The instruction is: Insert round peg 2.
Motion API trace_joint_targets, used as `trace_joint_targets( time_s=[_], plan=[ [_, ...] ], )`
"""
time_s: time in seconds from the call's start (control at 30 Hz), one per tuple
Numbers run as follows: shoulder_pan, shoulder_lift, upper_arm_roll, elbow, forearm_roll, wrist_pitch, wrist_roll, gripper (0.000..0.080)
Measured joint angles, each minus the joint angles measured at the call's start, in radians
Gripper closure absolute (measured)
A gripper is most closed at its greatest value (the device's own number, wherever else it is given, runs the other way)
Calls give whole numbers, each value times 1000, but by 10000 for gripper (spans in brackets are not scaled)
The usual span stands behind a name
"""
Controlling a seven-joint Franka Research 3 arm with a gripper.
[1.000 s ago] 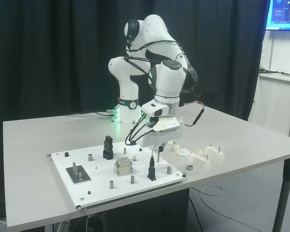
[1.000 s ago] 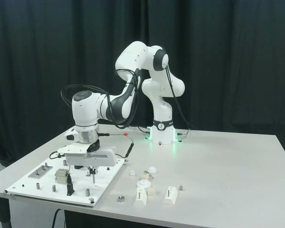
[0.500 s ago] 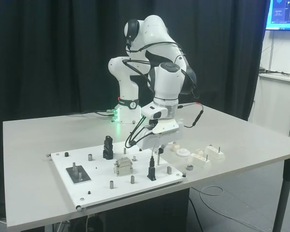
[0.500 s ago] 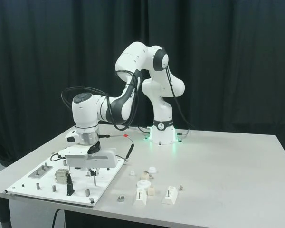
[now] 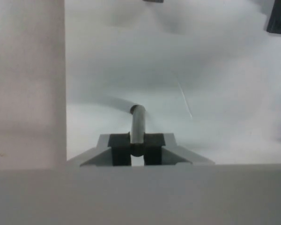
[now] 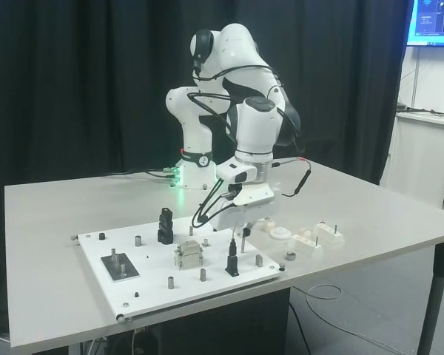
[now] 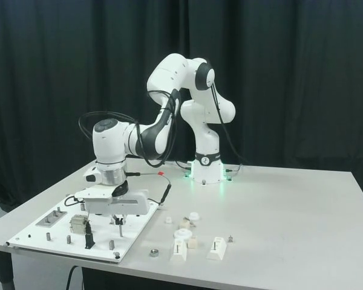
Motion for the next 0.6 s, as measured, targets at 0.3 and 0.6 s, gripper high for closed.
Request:
trace_joint_targets(
  time_s=[0.3,0.6],
  plan=[
    [1,-2,0,-2,0,5,0,749],
    [2,-2,-1,-8,11,5,0,749]
  ],
)
